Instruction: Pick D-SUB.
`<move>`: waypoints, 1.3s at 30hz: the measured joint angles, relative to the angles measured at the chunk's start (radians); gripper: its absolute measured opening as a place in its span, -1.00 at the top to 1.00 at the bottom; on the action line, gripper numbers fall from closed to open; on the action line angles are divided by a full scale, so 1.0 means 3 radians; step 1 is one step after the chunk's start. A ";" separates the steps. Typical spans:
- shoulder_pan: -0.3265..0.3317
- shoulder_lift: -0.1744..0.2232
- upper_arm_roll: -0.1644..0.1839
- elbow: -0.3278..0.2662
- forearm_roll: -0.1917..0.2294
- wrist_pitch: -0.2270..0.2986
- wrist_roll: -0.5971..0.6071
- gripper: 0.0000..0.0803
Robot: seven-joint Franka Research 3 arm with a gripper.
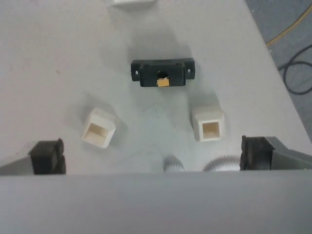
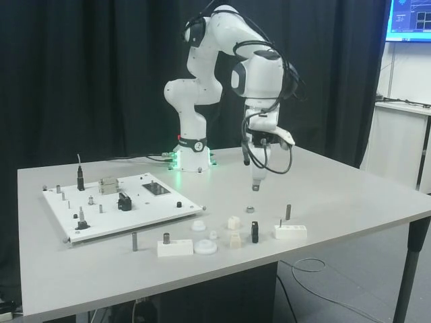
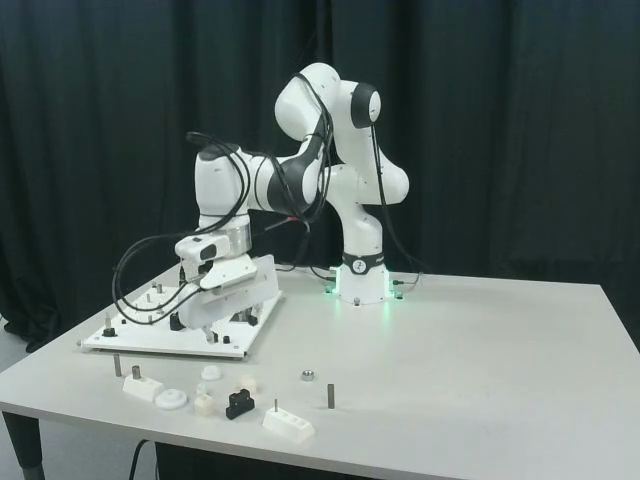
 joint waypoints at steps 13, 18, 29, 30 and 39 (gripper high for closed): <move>-0.0008 0.0197 0.0000 0.0003 0.0065 0.0178 -0.0097 -0.99; -0.0009 0.0264 0.0000 0.0003 0.0078 0.0251 -0.0131 -0.99; -0.0008 0.0391 0.0002 0.0003 0.0125 0.0385 -0.0192 -0.99; -0.0008 0.0401 0.0002 0.0003 0.0129 0.0392 -0.0193 -0.99; -0.0002 0.0486 0.0003 0.0003 0.0169 0.0456 -0.0218 -0.99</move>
